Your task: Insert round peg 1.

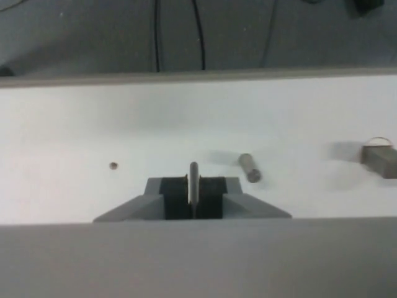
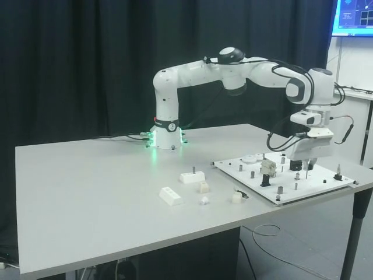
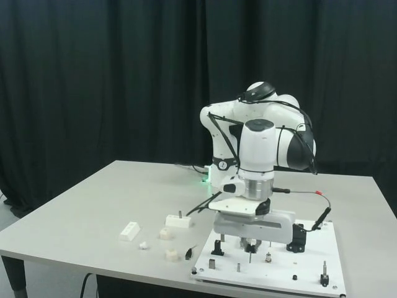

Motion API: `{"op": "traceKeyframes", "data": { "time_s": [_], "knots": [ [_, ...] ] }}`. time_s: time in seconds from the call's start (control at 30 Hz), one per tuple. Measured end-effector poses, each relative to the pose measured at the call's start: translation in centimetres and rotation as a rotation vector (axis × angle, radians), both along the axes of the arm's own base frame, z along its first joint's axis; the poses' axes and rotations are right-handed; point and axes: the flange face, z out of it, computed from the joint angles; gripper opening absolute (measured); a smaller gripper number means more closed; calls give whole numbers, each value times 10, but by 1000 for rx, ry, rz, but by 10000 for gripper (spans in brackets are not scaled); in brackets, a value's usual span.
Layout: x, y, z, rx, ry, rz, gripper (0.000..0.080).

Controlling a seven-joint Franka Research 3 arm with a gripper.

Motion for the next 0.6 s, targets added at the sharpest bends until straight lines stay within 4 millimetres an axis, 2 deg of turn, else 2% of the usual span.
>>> {"op": "traceKeyframes", "data": {
  "time_s": [0.6],
  "knots": [
    [-2,32,-19,0,18,49,31]
  ]
}}
